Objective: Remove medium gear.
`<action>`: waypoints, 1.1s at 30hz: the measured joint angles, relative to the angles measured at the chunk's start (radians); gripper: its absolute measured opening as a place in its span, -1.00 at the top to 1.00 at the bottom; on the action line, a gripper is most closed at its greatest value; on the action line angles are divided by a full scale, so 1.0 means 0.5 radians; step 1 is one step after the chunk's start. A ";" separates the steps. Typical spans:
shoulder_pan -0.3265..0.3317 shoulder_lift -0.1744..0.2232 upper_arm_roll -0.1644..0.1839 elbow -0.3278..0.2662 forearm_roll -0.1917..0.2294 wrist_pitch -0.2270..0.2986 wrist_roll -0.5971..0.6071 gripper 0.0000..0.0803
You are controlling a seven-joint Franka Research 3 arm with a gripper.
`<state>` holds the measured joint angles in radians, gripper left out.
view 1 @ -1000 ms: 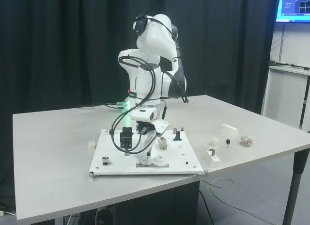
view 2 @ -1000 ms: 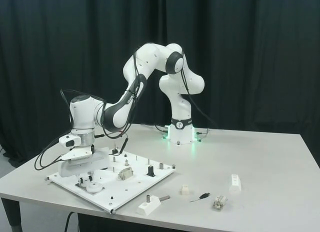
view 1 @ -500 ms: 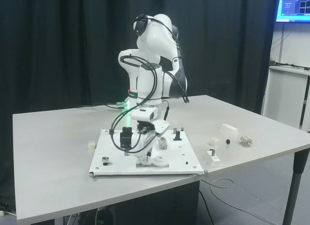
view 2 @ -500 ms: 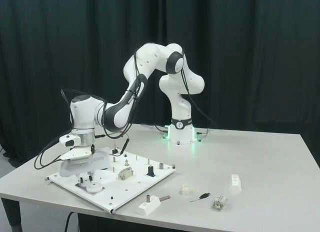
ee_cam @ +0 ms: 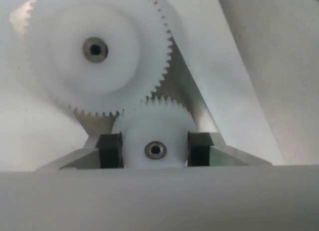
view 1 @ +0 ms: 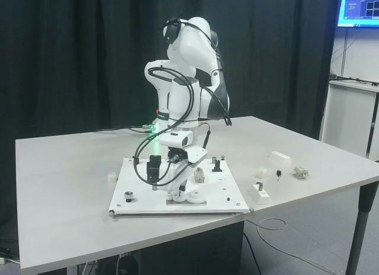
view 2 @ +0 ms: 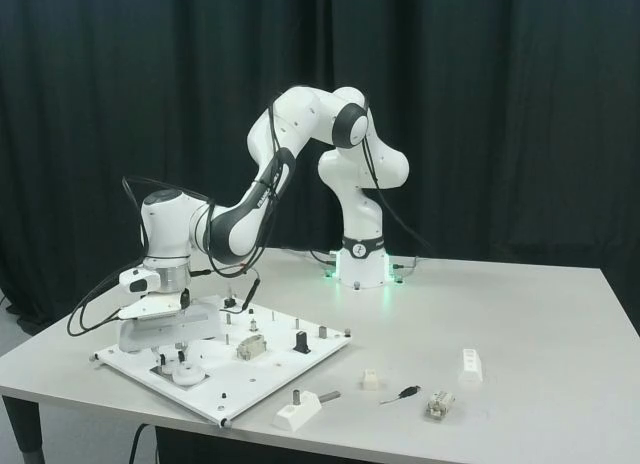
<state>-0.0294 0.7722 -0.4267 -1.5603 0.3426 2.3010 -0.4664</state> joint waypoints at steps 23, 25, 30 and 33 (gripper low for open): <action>0.002 0.000 0.002 0.004 -0.025 -0.004 0.009 0.31; 0.002 0.000 0.002 0.004 -0.025 -0.005 0.011 0.31; 0.004 -0.001 0.001 0.005 -0.028 -0.006 -0.013 0.31; 0.004 -0.003 0.001 0.005 -0.028 -0.008 -0.017 0.31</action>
<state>-0.0276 0.7708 -0.4260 -1.5580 0.3288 2.2970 -0.4747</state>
